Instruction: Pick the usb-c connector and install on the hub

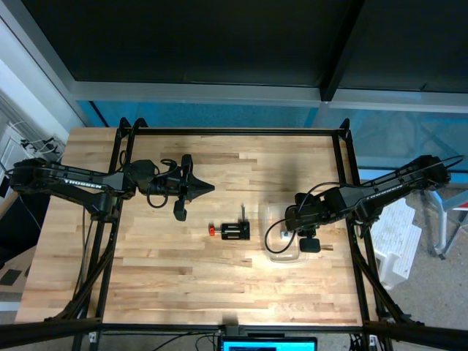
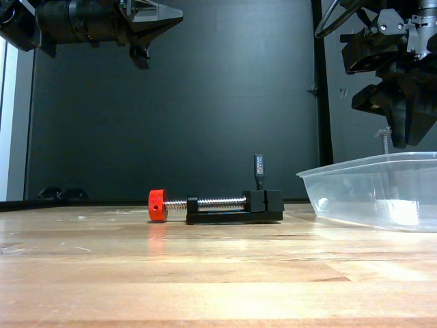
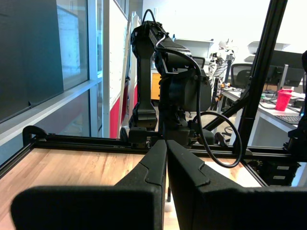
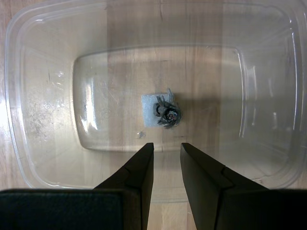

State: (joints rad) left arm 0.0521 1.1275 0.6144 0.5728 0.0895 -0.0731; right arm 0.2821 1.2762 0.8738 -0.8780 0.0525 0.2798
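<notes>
Right of centre on the wooden table (image 1: 183, 285), the right gripper (image 4: 167, 146) hangs over a clear plastic tub (image 2: 355, 188), its fingers slightly spread and holding nothing. The usb-c connector (image 4: 169, 115) lies free on the tub's floor, partly on a small white foam pad (image 4: 148, 108), with a frayed stub of wire curling around it. It looks small and light, stiff in the plug body but soft at the wire. The body's flat sides seem the surest hold, and the tub itself may slide. Just left, mid-frame, a black vise (image 2: 232, 208) with a red knob (image 2: 158, 205) clamps what appears to be the hub (image 2: 259, 171), a slim dark piece standing upright. Farther back, at centre left, the left gripper (image 3: 166, 143) hovers high above the table, fingers pressed together, empty.
</notes>
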